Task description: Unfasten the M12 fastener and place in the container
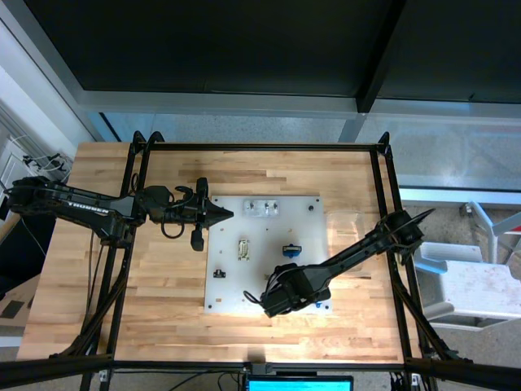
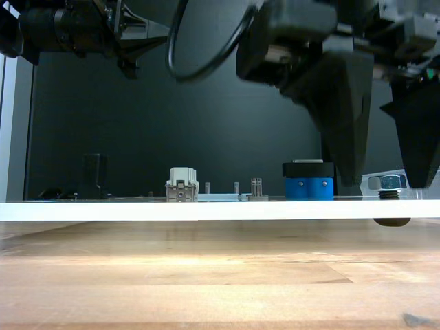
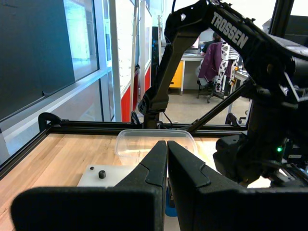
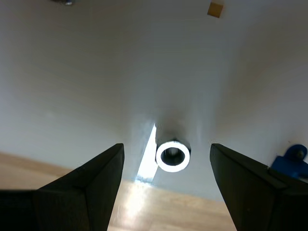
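the right gripper [image 4: 166, 147] is spread wide, the silver nut [image 4: 173, 155] right between its fingers [image 4: 86, 187] on its stud [image 2: 390, 194] — the left gripper [image 1: 220, 214], pinched together, is far off.

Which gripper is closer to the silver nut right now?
Right. The right gripper is open, a finger either side of the nut on its stud; the left gripper is shut, over the white board's far left edge.

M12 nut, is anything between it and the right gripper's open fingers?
Nothing visible. The M12 nut sits on its stud in the bare gap between the right gripper's open fingers. The left gripper hangs shut over the board's far left corner, well away.
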Tool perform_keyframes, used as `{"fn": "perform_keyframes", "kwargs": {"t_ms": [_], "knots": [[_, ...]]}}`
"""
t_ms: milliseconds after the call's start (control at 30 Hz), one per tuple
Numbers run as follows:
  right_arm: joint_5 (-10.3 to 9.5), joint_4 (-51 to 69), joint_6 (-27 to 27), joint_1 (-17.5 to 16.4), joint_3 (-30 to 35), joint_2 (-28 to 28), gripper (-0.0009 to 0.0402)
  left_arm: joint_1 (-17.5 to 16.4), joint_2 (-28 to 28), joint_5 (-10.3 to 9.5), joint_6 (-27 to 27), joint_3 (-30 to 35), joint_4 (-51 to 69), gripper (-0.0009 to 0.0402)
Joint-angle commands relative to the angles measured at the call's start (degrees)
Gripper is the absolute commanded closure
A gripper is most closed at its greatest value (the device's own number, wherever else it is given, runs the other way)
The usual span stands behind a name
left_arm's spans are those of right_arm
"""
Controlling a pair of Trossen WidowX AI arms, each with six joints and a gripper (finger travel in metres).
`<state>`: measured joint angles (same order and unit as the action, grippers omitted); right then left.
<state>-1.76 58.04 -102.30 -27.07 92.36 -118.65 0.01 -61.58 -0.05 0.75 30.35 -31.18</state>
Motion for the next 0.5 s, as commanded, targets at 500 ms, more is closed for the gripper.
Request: {"fn": "perform_keyframes", "kwargs": {"t_ms": [500], "knots": [[-0.07,-0.02,-0.28,0.81,-0.09,-0.04,0.0259,0.0,-0.02,0.0,0.0,0.02,-0.02,0.0393]]}}
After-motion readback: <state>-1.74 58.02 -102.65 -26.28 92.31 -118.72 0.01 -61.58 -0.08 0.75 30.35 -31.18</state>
